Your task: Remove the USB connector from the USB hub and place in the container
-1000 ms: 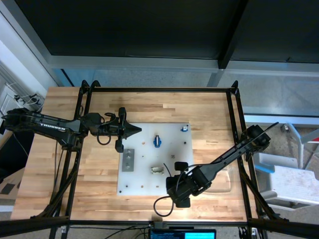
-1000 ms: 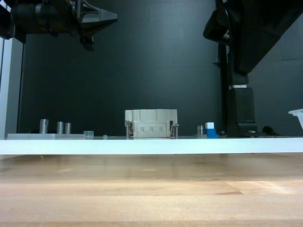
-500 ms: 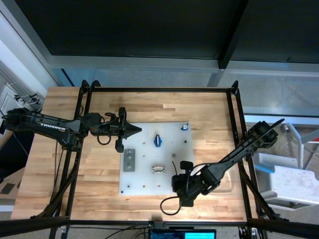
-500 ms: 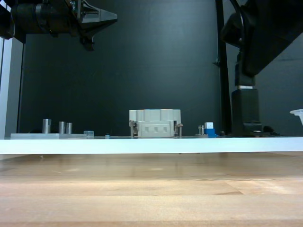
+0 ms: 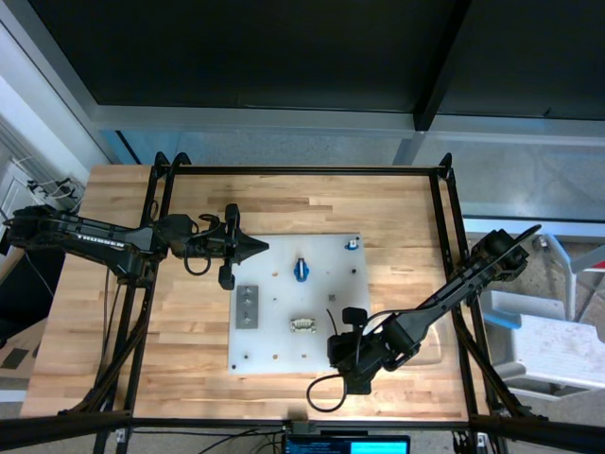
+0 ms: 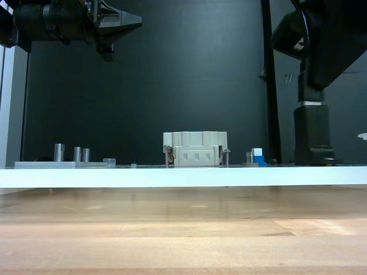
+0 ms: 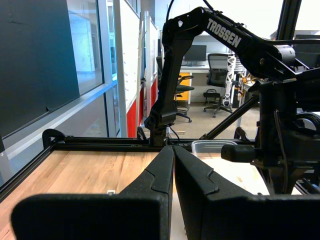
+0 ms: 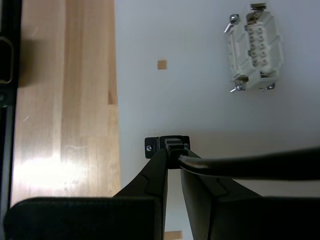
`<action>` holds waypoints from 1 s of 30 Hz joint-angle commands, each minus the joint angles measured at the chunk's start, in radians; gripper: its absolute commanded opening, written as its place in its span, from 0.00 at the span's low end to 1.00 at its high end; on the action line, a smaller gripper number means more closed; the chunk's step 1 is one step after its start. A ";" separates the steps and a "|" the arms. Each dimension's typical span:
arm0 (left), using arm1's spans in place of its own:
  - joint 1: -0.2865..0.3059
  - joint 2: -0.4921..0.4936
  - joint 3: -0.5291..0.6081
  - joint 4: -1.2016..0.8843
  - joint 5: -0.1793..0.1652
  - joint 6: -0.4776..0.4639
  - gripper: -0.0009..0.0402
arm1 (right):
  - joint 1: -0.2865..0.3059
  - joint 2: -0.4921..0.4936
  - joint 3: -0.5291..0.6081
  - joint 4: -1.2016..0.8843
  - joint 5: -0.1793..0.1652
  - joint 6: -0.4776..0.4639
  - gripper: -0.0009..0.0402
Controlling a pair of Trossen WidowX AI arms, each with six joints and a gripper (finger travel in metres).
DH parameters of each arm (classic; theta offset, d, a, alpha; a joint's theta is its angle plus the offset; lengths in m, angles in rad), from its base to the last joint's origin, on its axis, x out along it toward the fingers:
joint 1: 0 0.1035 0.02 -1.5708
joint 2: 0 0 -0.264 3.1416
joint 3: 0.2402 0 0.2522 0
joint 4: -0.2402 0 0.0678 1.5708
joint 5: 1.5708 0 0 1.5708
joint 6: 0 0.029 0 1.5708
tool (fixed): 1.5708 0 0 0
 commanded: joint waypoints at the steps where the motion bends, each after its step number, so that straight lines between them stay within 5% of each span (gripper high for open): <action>1: 0.000 0.000 0.000 0.000 0.000 0.000 0.02 | -0.009 0.027 0.050 -0.065 -0.012 -0.035 0.02; 9: 0.000 0.000 0.000 0.000 0.000 0.000 0.02 | -0.043 0.119 0.182 -0.168 -0.084 -0.132 0.02; 18: 0.000 0.000 0.000 0.000 0.000 0.000 0.02 | -0.052 0.167 0.266 -0.221 -0.097 -0.161 0.02; 30: 0.000 0.000 0.000 0.000 0.000 0.000 0.02 | -0.018 0.098 0.193 -0.154 0.009 -0.072 0.02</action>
